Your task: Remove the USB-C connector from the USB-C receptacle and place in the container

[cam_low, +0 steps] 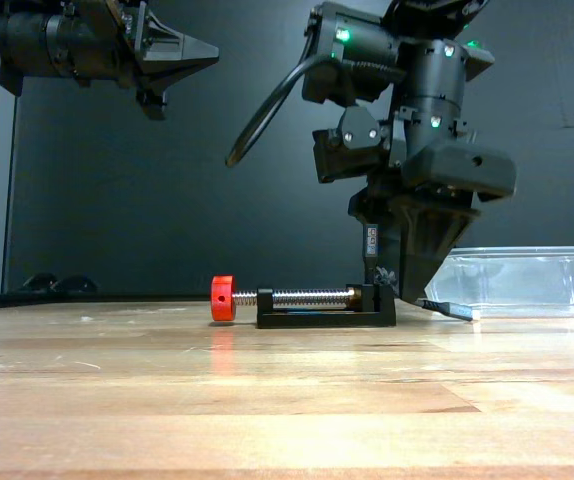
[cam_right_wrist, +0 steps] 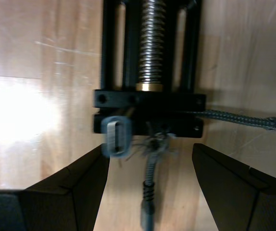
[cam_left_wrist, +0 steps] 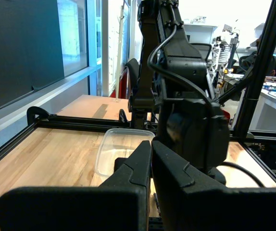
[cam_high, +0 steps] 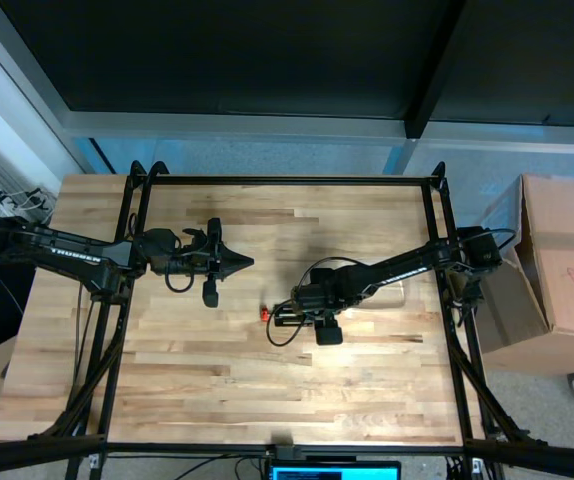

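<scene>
While my left gripper [cam_high: 239, 262] hangs high at left, fingers pressed together, the right gripper [cam_right_wrist: 150, 151] straddles the right end of the small vise [cam_low: 322, 305], fingers apart. Between them the USB-C connector [cam_right_wrist: 116, 136] stands upright, ungripped. A clear container [cam_low: 527, 275] lies just right; the wooden table [cam_low: 267, 400] runs nearward.

One camera hangs above the near edge of the table [cam_high: 217, 390], looking down and away, far enough from the little clamp [cam_high: 285, 314] to take in both arms. Another sits at table height on that edge, facing level and close to the clamp. The right pincer [cam_right_wrist: 149, 151] carries one staring straight down, right over the clamp. The left pincer [cam_left_wrist: 151, 144] carries one well off from the clamp, facing the right arm [cam_left_wrist: 186, 96].
</scene>
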